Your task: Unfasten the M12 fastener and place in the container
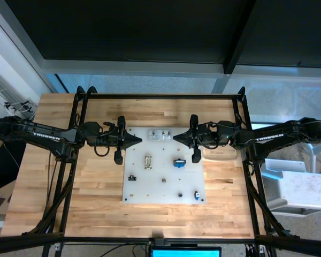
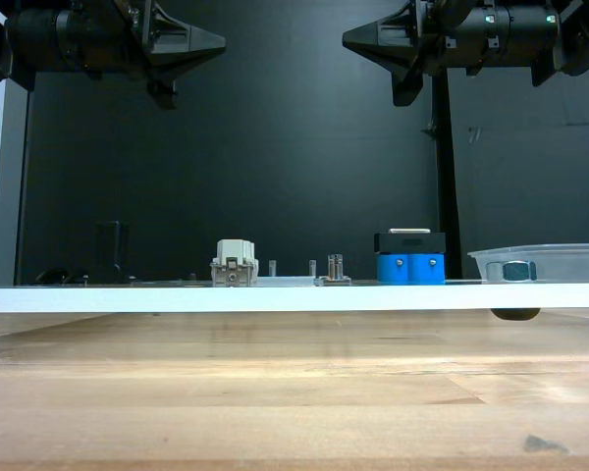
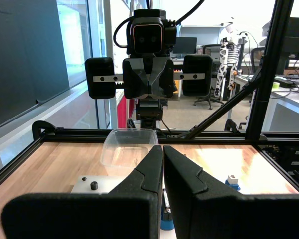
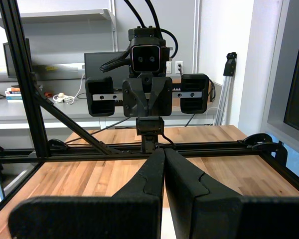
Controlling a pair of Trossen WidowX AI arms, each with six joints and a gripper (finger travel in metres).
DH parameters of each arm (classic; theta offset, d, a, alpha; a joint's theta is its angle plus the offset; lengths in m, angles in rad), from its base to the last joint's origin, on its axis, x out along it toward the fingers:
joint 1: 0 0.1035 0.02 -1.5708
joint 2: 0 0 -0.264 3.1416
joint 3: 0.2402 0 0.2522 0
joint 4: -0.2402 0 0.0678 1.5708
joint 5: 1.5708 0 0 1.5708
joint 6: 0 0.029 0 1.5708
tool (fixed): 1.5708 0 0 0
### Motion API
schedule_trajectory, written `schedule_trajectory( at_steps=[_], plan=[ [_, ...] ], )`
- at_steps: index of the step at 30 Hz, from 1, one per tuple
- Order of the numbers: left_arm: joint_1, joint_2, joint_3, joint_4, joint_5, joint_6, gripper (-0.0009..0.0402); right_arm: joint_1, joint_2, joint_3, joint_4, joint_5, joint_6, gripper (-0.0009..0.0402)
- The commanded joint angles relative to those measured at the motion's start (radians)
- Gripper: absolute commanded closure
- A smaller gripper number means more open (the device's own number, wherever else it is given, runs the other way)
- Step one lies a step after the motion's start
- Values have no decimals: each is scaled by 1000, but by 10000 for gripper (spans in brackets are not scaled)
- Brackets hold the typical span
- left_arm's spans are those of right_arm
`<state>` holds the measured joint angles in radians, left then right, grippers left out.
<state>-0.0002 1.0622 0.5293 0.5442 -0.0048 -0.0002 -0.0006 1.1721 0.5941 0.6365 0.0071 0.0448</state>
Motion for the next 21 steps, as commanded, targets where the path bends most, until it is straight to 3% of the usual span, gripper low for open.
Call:
schedule_trajectory(
  at_steps=[1,7,10,13,17,21],
  plan=[
    [0,0,0,0,0,0,393,1,0,-1,0,0,0,393],
    [0,0,0,0,0,0,393,2,0,-1,-1,1,13,393],
    [0,0,0,0,0,0,393,2,0,4,-19,3,108,393],
    [0,0,0,0,0,0,393,16,0,79,-246,2,144,393],
    [0,0,0,0,0,0,393,71,36,248,-640,80,156,393],
    [0,0,0,0,0,0,393,113,110,415,-912,84,206,393]
  ],
)
